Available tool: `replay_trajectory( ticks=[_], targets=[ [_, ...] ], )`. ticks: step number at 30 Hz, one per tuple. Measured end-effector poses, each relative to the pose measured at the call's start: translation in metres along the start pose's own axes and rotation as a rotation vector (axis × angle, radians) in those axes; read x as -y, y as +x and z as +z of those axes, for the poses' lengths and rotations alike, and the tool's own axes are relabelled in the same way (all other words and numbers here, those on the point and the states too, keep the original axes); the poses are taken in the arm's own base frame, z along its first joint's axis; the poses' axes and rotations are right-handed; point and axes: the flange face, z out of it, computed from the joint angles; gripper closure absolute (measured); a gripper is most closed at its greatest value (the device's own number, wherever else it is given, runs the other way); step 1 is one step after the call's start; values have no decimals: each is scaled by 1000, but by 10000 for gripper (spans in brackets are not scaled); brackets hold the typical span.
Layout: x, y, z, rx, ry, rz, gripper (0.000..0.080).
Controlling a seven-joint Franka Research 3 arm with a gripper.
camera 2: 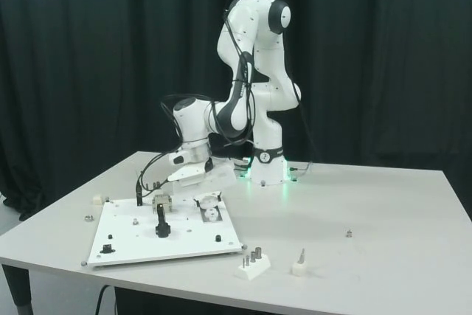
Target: Insert large gear.
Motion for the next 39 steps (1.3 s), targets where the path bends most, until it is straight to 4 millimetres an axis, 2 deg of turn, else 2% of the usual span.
replay_trajectory(
  ticks=[39],
  targets=[
    [6,1,1,4,-36,-55,209]
  ],
)
